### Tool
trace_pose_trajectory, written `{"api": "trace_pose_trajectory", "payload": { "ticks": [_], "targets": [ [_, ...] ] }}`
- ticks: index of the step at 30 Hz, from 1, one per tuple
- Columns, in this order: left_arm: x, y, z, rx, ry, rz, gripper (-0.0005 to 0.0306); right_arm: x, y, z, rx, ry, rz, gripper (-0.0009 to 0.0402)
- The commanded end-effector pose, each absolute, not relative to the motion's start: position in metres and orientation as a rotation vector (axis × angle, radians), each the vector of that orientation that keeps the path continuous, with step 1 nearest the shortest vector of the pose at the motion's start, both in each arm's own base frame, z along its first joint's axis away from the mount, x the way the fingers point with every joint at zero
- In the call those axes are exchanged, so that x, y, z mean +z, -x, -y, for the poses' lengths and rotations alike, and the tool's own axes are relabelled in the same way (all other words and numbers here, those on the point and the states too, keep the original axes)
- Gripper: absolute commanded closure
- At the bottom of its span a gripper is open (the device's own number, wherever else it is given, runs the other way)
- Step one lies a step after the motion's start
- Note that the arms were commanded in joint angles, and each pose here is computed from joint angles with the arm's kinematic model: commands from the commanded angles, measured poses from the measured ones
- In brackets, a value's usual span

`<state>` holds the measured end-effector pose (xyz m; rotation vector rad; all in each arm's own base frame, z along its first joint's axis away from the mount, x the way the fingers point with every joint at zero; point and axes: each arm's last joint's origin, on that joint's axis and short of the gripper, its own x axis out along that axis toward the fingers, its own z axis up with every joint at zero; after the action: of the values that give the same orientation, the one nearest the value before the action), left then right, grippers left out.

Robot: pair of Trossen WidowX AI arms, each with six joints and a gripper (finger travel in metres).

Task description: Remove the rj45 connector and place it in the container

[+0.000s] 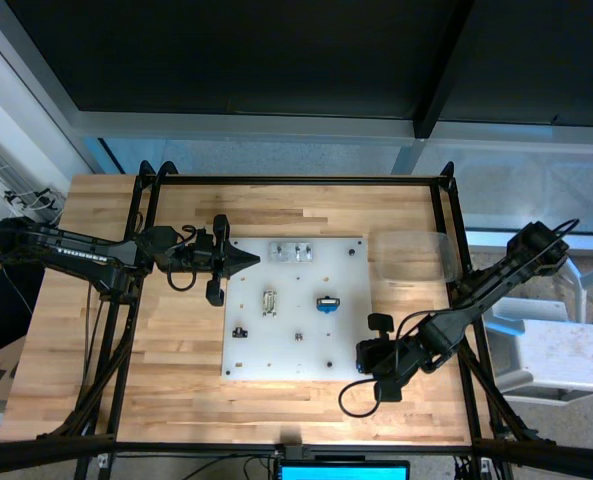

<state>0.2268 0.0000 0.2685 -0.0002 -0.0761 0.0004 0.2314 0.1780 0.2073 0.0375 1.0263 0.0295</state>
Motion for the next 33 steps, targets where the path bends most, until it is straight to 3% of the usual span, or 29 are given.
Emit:
{"api": "trace_pose_trajectory", "payload": {
  "ticks": [1, 8, 23, 33],
  "targets": [
    [0.2686, -0.2268, -0.0001, 0.001, 0.0, 0.077, 0.03, 0.209, -0.23, -0.177, 0.04, -0.044, -1.032, 0.0393],
    [0.2686, -0.2269, 0.0, 0.0, 0.0, 0.076, 0.03, 0.221, -0.225, -0.173, 0.056, -0.053, -1.006, 0.0393],
    [0.2686, -0.2269, -0.0001, 0.001, 0.0, 0.076, 0.03, 0.273, -0.215, -0.142, 0.048, -0.043, -0.961, 0.0393],
    [0.2686, -0.2268, 0.0, 0.0, 0.0, 0.077, 0.03, 0.275, -0.218, -0.117, -0.003, -0.036, -1.001, 0.0393]
  ]
}}
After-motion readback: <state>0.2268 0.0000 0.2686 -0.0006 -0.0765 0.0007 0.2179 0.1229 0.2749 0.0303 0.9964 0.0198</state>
